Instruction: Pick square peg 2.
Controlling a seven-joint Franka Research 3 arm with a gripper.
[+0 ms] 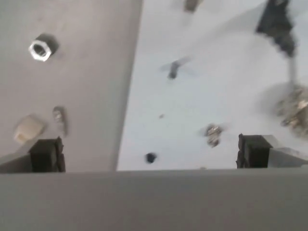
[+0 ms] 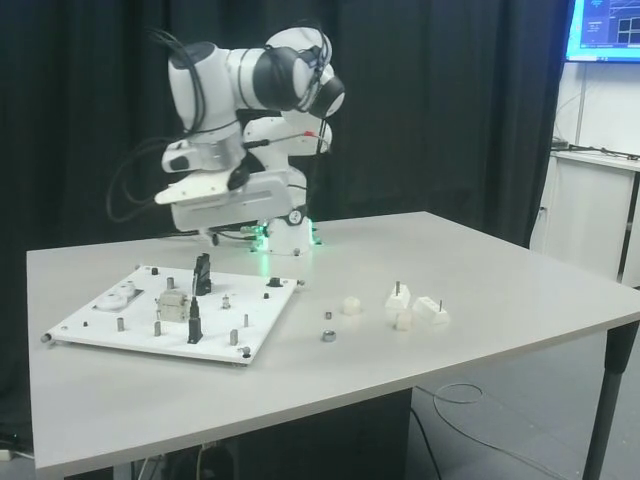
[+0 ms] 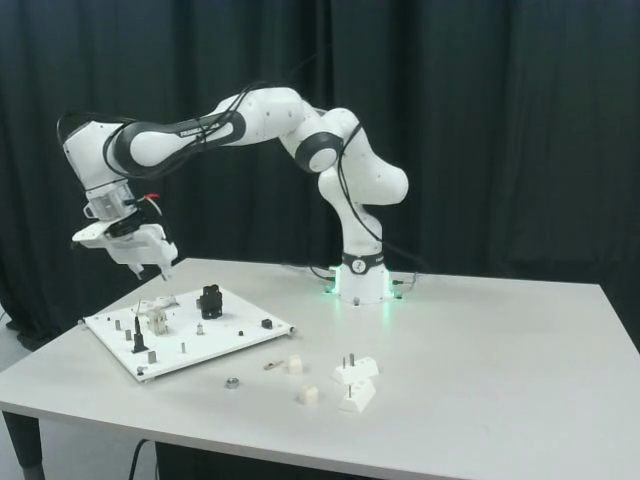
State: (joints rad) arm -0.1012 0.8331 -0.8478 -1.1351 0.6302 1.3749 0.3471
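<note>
Distance is the story here: we see the claw point(image 3: 160, 262) hanging high over the far end of the white assembly board point(image 2: 262, 328), fingers spread wide and holding nothing. The white peg blocks point(image 2: 415, 305) sit in a small cluster on the bare grey desk point(image 2: 500, 270), well apart from the claw, past the board's other edge and toward the arm's base side. Which one is square peg 2 we cannot tell; two carry thin upright pins, so their long axis stands vertical. They look like blocky matte plastic. A metal hex nut point(image 1: 40, 49) lies on the desk just beside the board, shiny and faceted.
</note>
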